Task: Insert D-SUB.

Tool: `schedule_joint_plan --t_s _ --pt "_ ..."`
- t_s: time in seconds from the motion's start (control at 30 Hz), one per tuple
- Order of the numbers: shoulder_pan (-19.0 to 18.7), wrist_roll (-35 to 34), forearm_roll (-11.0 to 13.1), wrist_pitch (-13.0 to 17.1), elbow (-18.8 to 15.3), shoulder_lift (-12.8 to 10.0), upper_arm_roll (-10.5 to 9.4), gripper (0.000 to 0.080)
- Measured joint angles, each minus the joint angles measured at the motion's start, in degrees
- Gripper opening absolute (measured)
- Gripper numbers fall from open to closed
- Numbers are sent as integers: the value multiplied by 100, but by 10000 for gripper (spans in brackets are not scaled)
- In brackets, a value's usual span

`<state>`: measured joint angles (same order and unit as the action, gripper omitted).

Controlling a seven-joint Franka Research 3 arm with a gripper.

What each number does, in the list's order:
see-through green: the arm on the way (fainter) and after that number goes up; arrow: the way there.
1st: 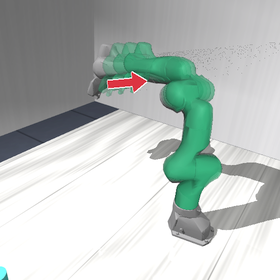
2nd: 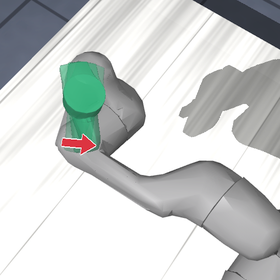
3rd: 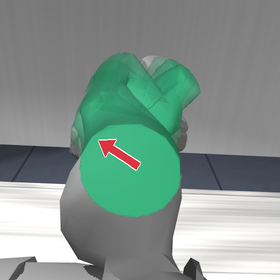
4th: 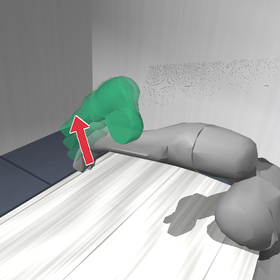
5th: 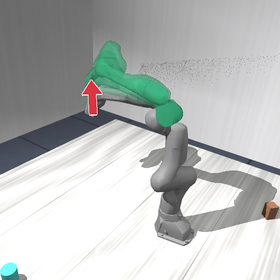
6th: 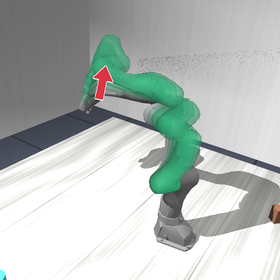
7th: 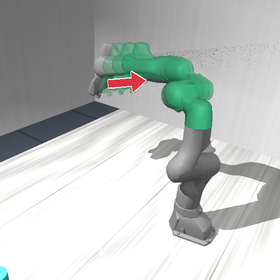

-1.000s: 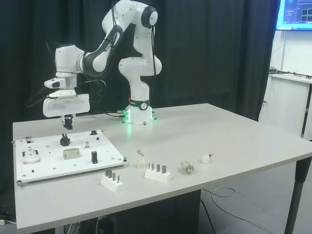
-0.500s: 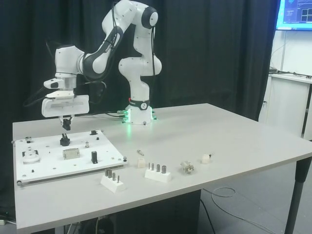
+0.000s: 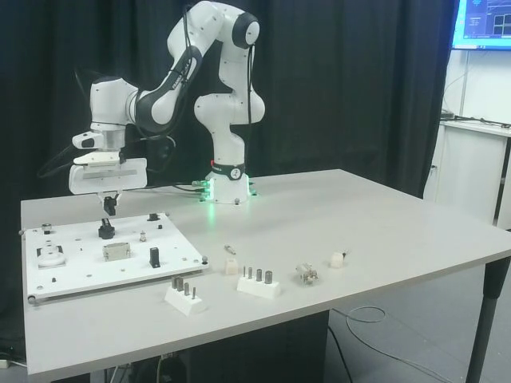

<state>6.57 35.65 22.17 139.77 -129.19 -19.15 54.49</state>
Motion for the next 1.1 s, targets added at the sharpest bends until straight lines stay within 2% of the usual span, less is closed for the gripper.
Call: schedule_joint_plan --t_s 1.1 --pt "0 -348 5 -50 85 -66 48 153"
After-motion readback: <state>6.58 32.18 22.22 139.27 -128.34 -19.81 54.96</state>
